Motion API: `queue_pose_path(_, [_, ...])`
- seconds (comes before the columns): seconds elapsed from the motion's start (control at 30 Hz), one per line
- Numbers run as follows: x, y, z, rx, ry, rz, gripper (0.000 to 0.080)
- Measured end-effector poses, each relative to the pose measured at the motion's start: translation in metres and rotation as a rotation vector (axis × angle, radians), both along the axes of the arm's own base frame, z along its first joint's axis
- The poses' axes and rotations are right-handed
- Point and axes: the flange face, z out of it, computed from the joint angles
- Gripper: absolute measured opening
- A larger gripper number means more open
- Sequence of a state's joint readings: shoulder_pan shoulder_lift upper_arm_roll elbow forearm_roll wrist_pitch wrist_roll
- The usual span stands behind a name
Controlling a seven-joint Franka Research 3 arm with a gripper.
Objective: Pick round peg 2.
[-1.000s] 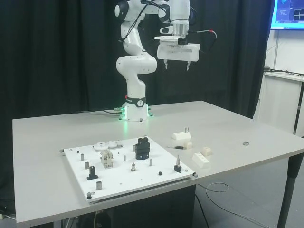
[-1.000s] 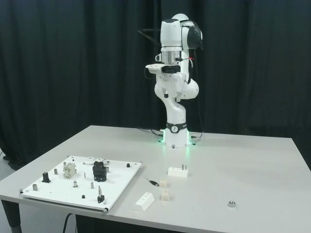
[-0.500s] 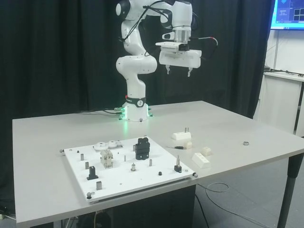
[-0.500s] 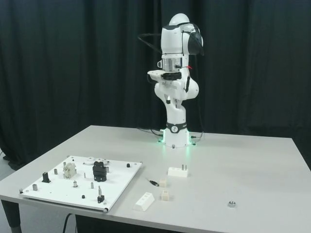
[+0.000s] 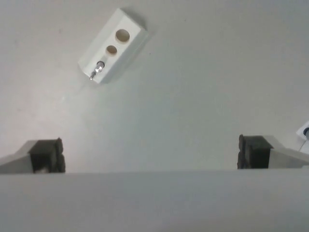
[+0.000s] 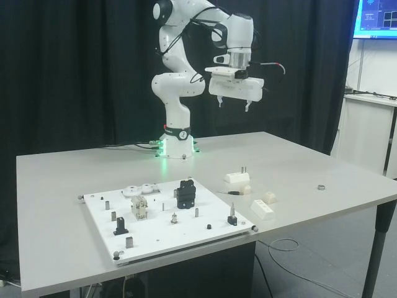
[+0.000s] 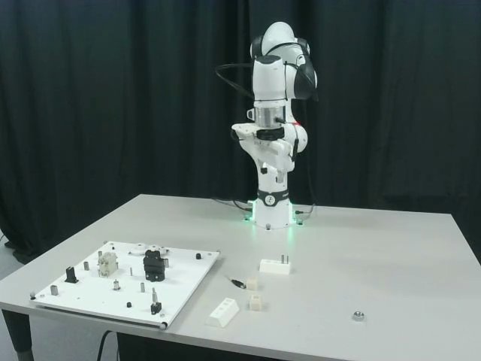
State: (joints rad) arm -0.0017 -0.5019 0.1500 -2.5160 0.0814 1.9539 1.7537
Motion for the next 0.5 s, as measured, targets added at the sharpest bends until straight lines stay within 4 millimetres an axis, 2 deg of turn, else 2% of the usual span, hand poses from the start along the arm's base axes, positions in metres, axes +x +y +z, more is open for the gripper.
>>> queue_pose_path(0.5, [0.011, 0.024, -0.037, -0.034, -0.002, -0.041, 0.0800])
